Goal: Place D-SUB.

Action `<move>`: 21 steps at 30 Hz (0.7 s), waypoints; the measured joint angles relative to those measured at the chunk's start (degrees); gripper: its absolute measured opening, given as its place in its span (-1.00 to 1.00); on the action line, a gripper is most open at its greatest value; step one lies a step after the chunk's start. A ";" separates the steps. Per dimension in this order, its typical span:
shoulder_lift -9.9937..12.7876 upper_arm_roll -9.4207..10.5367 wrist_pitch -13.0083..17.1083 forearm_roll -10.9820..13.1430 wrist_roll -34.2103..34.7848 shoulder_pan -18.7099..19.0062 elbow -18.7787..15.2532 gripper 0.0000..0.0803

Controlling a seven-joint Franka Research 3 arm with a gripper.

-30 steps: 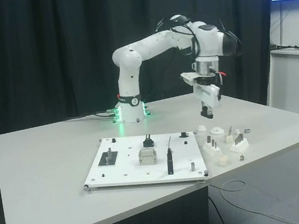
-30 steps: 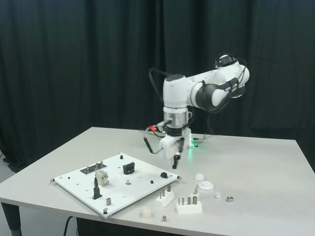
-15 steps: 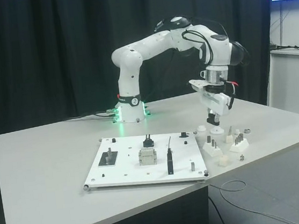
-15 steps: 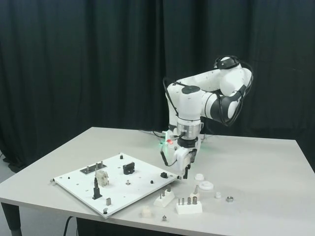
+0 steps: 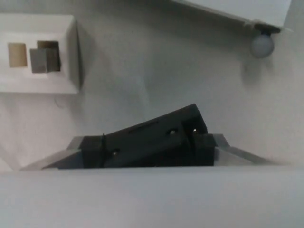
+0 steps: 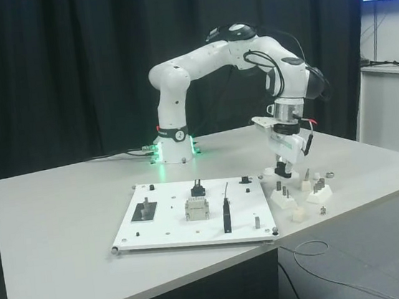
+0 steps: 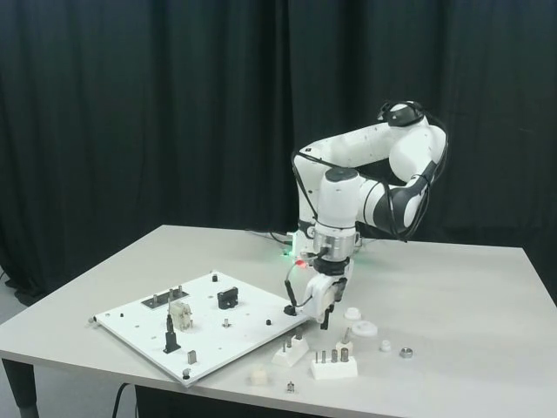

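Observation:
A black D-SUB connector (image 5: pixel 152 135) lies tilted between my two grey fingers (image 5: pixel 227 151), and my gripper (image 5: pixel 147 153) is shut on it. In the first room view the gripper (image 6: pixel 282 169) hangs low just past the right edge of the white board (image 6: pixel 164 222), above the small white holders. From the second room view, the gripper (image 7: pixel 325 319) is near the board's (image 7: pixel 130 329) right corner. The connector is too small to make out in either room view.
A white holder (image 5: pixel 40 54) with pegs sits on the grey table below the wrist, by the board's corner foot (image 5: pixel 262 43). Two peg holders (image 6: pixel 284 198) (image 6: pixel 318 193), round white pieces (image 7: pixel 364 328) and a small white block (image 7: pixel 258 376) lie right of the board.
The arm has swung outward and come down. The gripper, which was high above the table, now hangs low beside the board's right edge, over the white holders.

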 joint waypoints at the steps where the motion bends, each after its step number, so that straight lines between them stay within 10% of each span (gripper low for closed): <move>1: 0.00 0.21 0.24 0.24 -0.03 0.00 -0.05 -0.04; 21: -0.51 2.62 1.04 2.41 -0.74 0.37 -0.44 -0.04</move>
